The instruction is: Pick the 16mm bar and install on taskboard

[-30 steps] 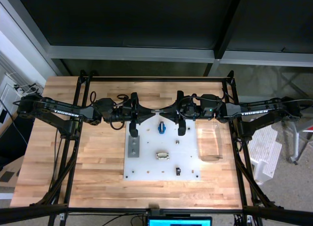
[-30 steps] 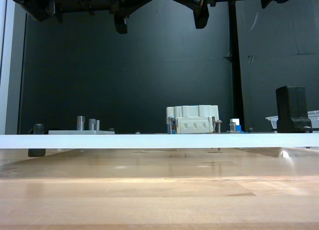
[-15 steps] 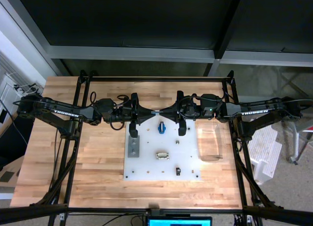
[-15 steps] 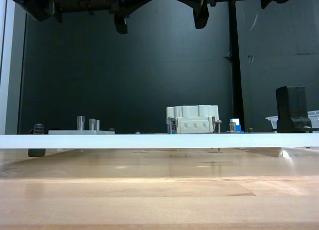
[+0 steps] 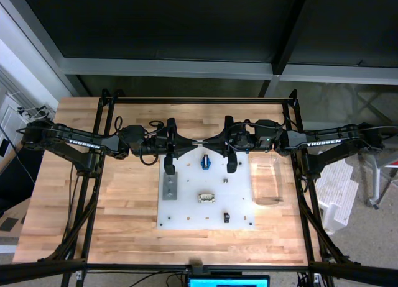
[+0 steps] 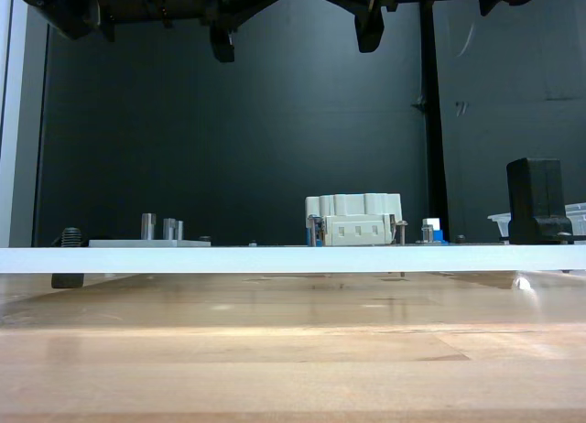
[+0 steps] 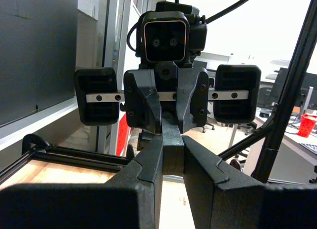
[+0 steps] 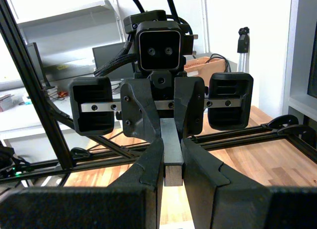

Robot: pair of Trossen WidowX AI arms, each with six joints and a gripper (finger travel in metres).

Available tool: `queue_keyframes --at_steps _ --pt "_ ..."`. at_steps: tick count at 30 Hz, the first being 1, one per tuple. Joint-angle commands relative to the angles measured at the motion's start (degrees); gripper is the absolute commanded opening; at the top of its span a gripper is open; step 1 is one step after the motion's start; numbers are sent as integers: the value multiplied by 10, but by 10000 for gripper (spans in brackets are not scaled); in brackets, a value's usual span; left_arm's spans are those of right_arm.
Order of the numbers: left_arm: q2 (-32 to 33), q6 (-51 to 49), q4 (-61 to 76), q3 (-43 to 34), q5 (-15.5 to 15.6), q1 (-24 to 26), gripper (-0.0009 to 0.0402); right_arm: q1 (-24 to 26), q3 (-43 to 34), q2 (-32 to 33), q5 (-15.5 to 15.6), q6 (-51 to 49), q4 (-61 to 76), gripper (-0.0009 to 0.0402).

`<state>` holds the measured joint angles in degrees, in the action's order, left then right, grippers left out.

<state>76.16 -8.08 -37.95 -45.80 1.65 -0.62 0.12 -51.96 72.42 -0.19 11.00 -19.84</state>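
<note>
no visible change over the last second: high and low views match the earlier frames, and both arms stay parked mid-air. 16mm bar (image 5: pixel 199 141) is clear of the taskboard (image 5: pixel 186 220), held level between the two arms over the board's far edge. left gripper (image 5: pixel 189 144) is clamped on one end and right gripper (image 5: pixel 209 143) on the other, the two facing each other nose to nose. both wrist views confirm it: each shows the bar pinched between that arm's own fingers, with the opposite gripper closed on the far end. low view has the fingers up at the frame's top edge, well above the board.

read: looks like a mid-handover or regrip pause, install not started. one gripper has to release before the bar can go down. likely seat is the grey block (image 5: pixel 169 187) on the board's left side, but i can't tell which hole is the 16mm one. white connector (image 5: pixel 206 198), blue part (image 5: pixel 206 161) and clear tray (image 5: pixel 267 184) are all untouched on the worktop (image 5: pixel 124 206).
</note>
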Motion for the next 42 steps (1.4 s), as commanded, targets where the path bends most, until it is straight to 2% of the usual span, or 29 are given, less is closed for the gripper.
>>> queue_keyframes --at_steps 1,8,13,19,27,35,42 --pt "-1 -3 0 0 -3 0 74 0 0 0 3 0 0 0" --pt "-21 -5 20 0 4 0 162 0 0 -8 2 -2 0 0" --pt "-48 -5 82 0 14 0 187 0 -2 -26 2 -11 44 0" --pt "-74 -5 114 0 15 0 185 0 -31 -42 3 -12 166 0" --pt "-102 -3 153 0 19 0 159 -3 -118 -42 3 -25 423 0" --pt "-101 -2 154 0 25 0 139 -8 -200 -42 4 -36 620 0" --pt "-101 -2 154 0 24 0 137 -17 -262 -11 3 -88 763 0"
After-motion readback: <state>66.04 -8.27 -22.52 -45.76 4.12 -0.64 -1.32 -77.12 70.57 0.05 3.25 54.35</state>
